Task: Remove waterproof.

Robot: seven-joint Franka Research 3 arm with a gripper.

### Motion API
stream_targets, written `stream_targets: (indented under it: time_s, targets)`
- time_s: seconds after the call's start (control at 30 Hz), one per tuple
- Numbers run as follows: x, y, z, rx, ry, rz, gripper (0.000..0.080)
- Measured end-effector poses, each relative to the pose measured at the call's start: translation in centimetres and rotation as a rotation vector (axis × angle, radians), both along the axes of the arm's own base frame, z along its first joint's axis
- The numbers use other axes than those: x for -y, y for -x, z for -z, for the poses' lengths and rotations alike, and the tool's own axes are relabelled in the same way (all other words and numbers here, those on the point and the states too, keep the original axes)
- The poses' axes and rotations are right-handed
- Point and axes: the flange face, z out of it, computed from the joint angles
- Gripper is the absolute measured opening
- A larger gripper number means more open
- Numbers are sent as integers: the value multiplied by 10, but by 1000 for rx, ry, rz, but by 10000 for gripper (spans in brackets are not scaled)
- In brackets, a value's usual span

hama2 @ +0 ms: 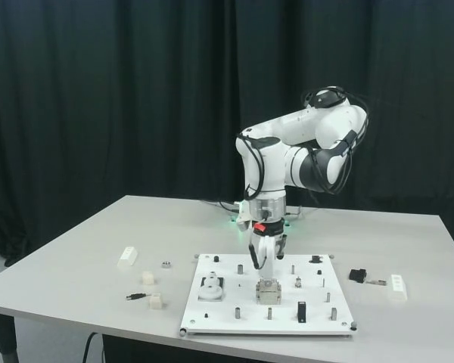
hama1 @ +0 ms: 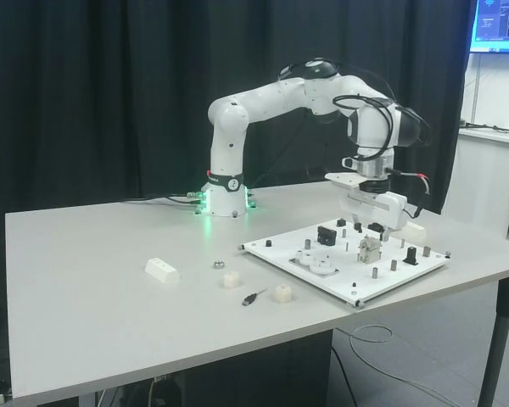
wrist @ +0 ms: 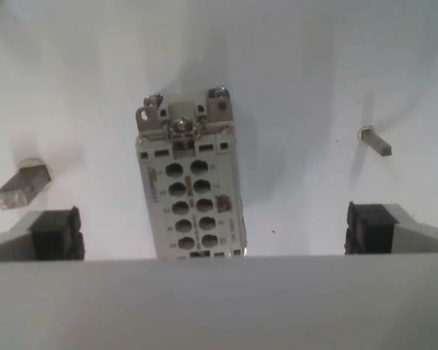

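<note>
The grey table [hama1: 85,280] carries everything, and my white arm [hama1: 263,102] is bolted near its far edge, green light glowing at my base. On the table lies the white board [hama2: 212,318], studded with short black and grey pegs.

Seen from the second room camera, the board fills the table's six o'clock area. Near its middle, slightly toward six, stands the waterproof connector [hama2: 268,292], a grey block with two rows of round sockets and metal clamps at one end, clear in the wrist view [wrist: 190,189]. At about nine o'clock on the board sits a white round gear-like part [hama2: 210,288]. A black clip [hama2: 302,311] stands near the board's five o'clock edge.

My gripper [hama2: 262,261] hangs directly over the connector, not touching it. My jaws are spread wide: the wrist view shows one black fingertip [wrist: 57,232] well to each side of the connector, with gaps between.

Off the board, at nine o'clock on the table, lie a white rectangular block [hama2: 126,257], two small white cubes [hama2: 147,277], a small nut [hama2: 166,264] and a small plug [hama2: 138,296]. At three o'clock sit a black part [hama2: 357,275] and a white socket strip [hama2: 398,286].
</note>
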Motion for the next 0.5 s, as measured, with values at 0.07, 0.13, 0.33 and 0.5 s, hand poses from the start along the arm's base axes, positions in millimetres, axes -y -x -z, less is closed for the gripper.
stream_targets:
  time_s: [0.07, 0.13, 0.33, 0.5]
  targets:
    - [0, 0, 1, -1, 1, 1, 800]
    - [0, 0, 2, -2, 3, 1, 800]
    - [1, 0, 5, -5, 12, 1, 800]
    - [0, 0, 10, -4, 17, 0, 800]
